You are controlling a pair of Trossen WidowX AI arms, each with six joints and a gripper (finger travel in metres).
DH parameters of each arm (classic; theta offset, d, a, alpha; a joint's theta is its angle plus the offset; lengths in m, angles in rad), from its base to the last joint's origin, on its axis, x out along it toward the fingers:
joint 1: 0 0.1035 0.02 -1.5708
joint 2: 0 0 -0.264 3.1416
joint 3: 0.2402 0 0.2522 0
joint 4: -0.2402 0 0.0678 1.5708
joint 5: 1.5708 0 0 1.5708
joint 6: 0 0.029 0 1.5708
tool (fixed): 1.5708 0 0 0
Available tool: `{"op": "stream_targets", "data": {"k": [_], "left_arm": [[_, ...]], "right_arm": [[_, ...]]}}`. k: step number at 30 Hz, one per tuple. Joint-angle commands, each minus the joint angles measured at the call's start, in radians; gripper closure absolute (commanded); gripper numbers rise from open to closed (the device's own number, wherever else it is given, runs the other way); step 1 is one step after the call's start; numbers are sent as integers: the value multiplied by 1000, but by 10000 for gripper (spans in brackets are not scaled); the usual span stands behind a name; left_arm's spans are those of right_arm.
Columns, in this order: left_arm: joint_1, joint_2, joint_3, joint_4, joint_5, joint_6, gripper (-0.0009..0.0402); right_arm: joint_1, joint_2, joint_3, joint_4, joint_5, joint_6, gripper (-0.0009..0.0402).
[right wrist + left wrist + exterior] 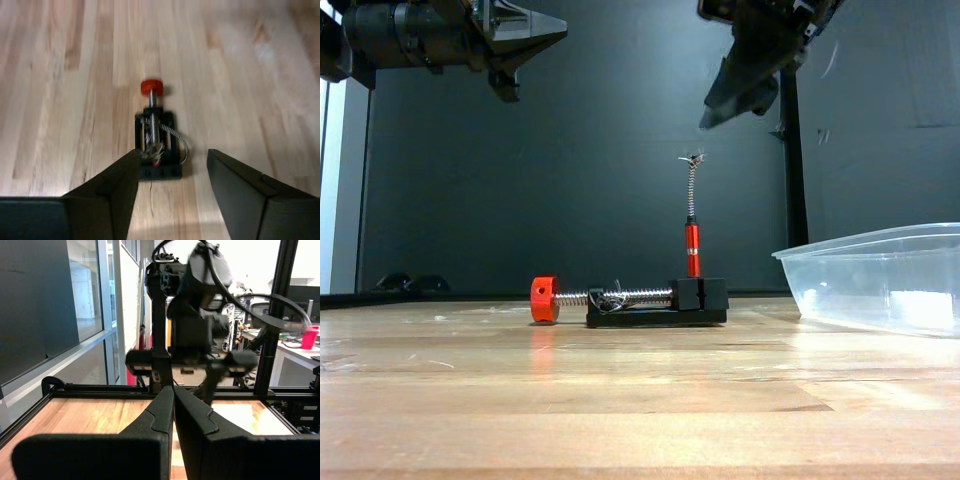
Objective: Pick the RCA connector and install on taskboard
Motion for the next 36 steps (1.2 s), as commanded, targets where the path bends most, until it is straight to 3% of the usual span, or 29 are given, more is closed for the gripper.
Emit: {"op": "stream_targets", "data": {"k": [1,7,9,12,15,28,36], "left_arm": [[0,0,0,0,0,0,393],[0,0,0,0,0,0,393],[0,0,0,0,0,0,393],[0,0,0,0,0,0,393],[0,0,0,0,0,0,393],[0,0,0,0,0,0,393],[0,0,0,0,0,0,393]], "right_arm": [[-1,-78,-80,118,-2,-18,247],[-17,-202,-219,359,-8,-73,304],[-32,-237,-260,441,-33,-73,326],[-63,-285,-312,531,-101,-79,361],[-92,-332,-355,581,-123,-117,395],[-135,-505,-539,797,-122,-126,394],[-150,-547,-566,839,-135,-144,393]]}}
